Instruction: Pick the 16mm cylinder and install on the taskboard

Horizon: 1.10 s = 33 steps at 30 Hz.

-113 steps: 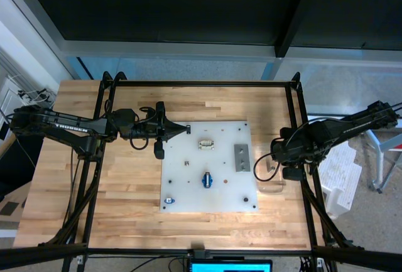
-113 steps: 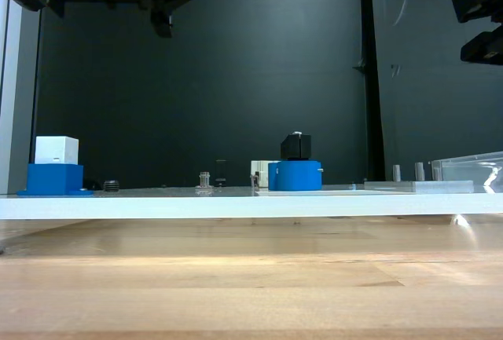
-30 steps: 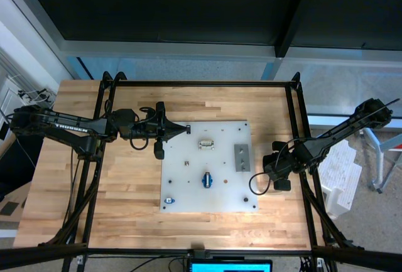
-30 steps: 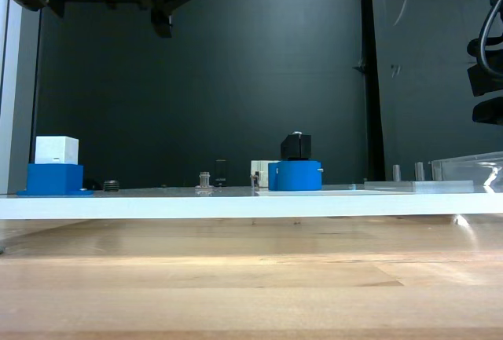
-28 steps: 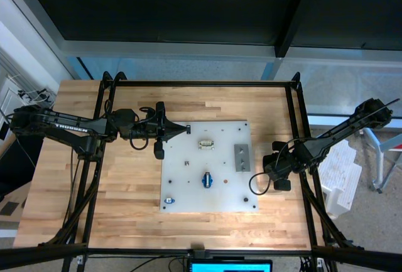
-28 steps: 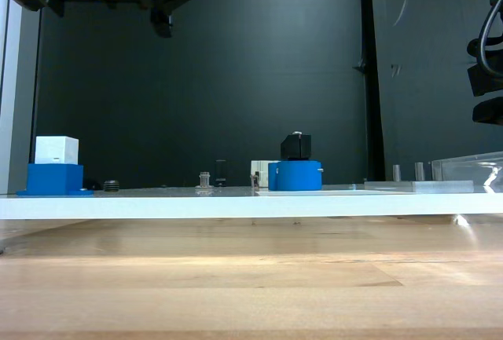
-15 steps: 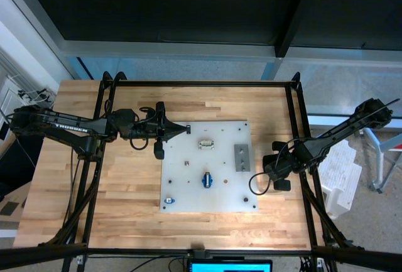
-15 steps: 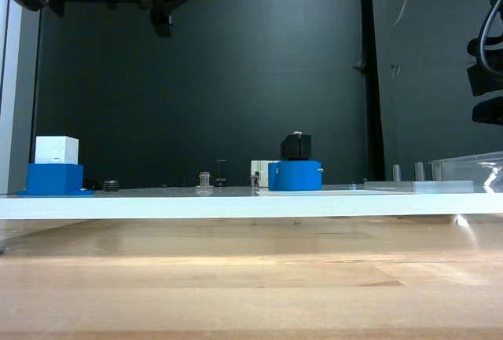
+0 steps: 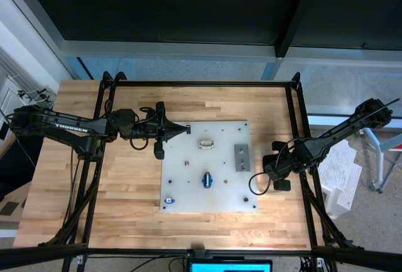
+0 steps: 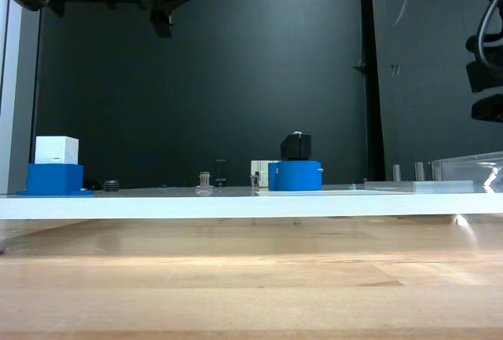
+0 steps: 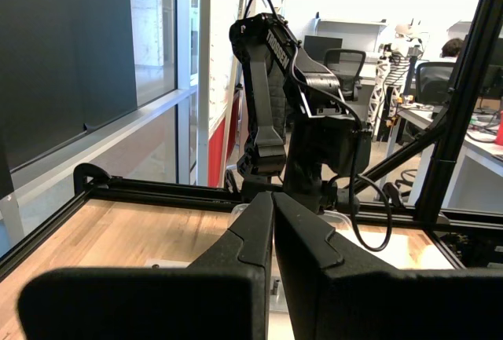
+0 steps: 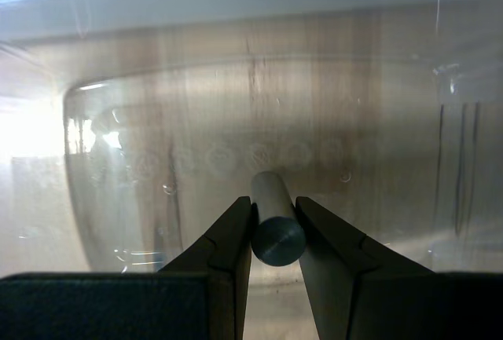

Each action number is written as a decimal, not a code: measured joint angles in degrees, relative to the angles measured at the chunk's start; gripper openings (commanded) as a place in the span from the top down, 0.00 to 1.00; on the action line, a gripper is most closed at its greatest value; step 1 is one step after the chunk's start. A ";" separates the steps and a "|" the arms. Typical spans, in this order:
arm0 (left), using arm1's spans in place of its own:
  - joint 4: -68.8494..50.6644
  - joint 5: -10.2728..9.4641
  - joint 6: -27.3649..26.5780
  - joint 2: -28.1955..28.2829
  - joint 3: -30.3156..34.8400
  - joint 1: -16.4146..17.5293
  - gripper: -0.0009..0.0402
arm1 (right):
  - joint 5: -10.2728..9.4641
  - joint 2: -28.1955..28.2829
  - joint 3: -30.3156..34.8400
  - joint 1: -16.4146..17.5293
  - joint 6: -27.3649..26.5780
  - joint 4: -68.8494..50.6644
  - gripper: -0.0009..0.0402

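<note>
While the pick is completing, right gripper [image 12: 275, 216]: fingers are clamping the 16mm cylinder [image 12: 277, 238] beside the taskboard's [image 9: 188, 187] right edge.
Left gripper [image 11: 273, 199]: fingers are pressing together, empty, over the taskboard's far-left edge.
Remaining: transfer and insertion are pending.

The right gripper [image 9: 275, 171] has dropped from high over the bench's right side and now sits low over the clear tray [image 10: 475, 170], hiding it from above. Within the last second it has barely shifted.
</note>
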 measured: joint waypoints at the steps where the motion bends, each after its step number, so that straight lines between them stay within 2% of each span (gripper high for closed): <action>1: 0.00 0.00 0.02 -0.02 0.00 0.00 0.98 | 0.00 -0.04 0.42 0.00 0.00 -0.22 0.96; 15: 0.00 0.00 0.02 0.00 0.00 0.00 0.98 | 0.00 -0.42 12.55 -0.02 -0.15 -11.21 0.96; 21: 0.00 0.00 0.02 -0.02 0.00 0.00 0.98 | 0.00 -0.37 14.32 -0.22 -0.13 -11.74 0.96; 33: 0.02 -0.02 0.00 -0.02 0.00 0.00 0.98 | 0.00 6.36 19.34 -5.42 -2.38 -10.14 0.96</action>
